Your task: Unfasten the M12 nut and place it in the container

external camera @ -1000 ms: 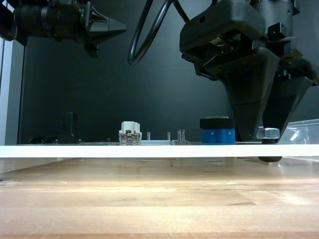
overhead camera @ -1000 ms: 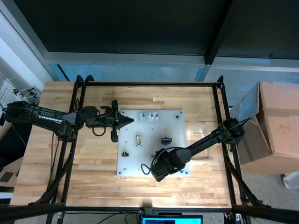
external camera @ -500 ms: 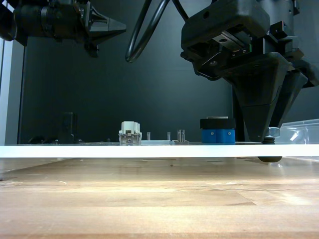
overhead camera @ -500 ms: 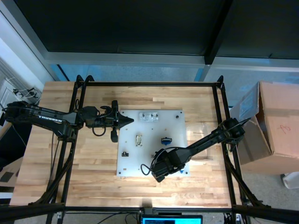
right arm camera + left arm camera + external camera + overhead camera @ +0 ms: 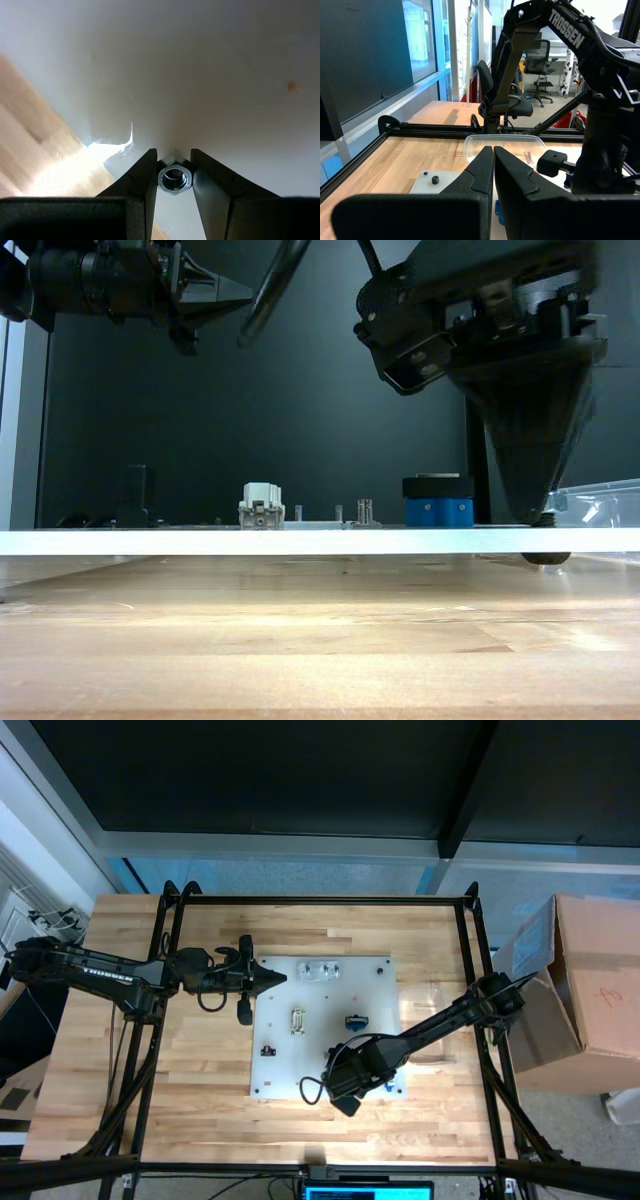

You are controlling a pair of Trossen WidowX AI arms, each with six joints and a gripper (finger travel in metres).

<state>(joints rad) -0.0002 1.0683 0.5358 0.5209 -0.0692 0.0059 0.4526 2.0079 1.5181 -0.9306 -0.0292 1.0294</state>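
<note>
Silver nut tight in right hand, low over white board; left hand closed, aloft.

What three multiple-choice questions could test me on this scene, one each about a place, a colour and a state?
1. The left tool, above the white board's far left edge, is: A) wide open B) shut C) holding a cable.
2. The silver nut is: A) between the right tool's fingers at the board's near right edge B) in the left tool C) loose mid-board.
3. The block on the board is: A) red B) green C) blue.
B: its fingers meet. A: the right wrist view shows it pinched; whether on its stud, I cannot tell. C: the low view shows blue.
</note>
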